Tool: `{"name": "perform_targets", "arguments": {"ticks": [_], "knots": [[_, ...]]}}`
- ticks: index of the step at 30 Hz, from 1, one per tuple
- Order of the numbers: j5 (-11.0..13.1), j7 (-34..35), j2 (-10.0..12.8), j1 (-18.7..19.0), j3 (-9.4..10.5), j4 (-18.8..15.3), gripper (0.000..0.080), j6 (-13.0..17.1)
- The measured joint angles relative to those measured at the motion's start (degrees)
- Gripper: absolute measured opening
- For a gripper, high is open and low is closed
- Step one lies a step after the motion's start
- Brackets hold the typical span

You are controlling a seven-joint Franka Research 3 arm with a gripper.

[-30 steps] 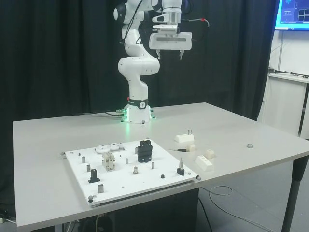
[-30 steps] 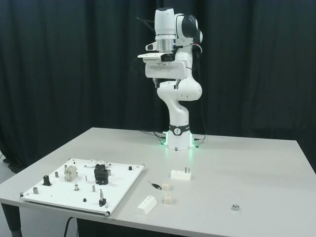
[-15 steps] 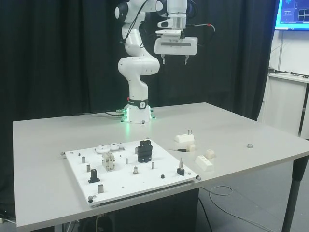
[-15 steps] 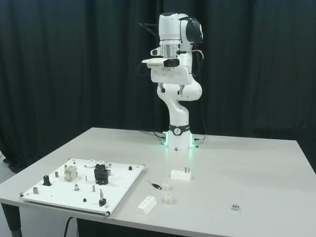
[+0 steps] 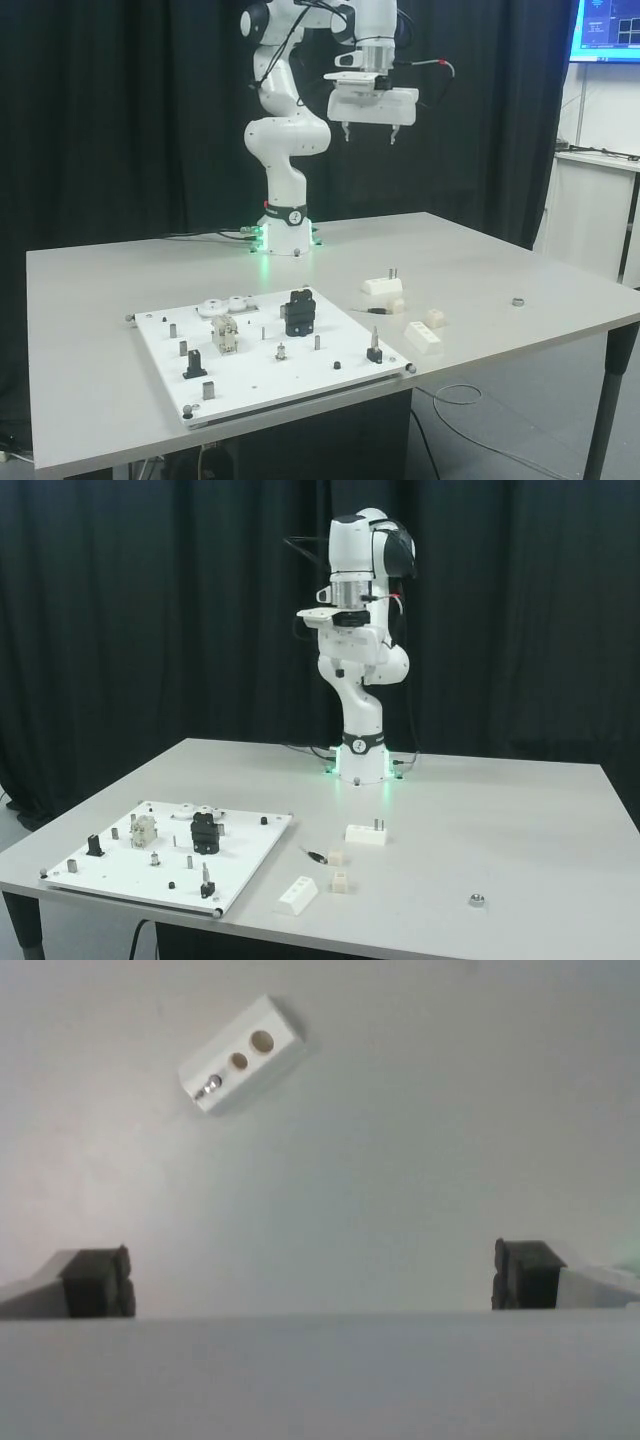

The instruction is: Pick round peg 2.

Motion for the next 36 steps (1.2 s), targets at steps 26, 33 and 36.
{"name": "perform_targets", "arguments": {"ticks": [26, 33, 36], "knots": [[1.12, 10.90, 5.11, 0.00, 1.53, -3.25, 0.0800, 5.97], [1.49, 10.95, 6.07, 0.00, 2.54, -5.20, 0.0800, 7.89], [1.50, 10.98, 6.72, 0.00, 3.25, -5.84, 0.0800, 8.81]]}}
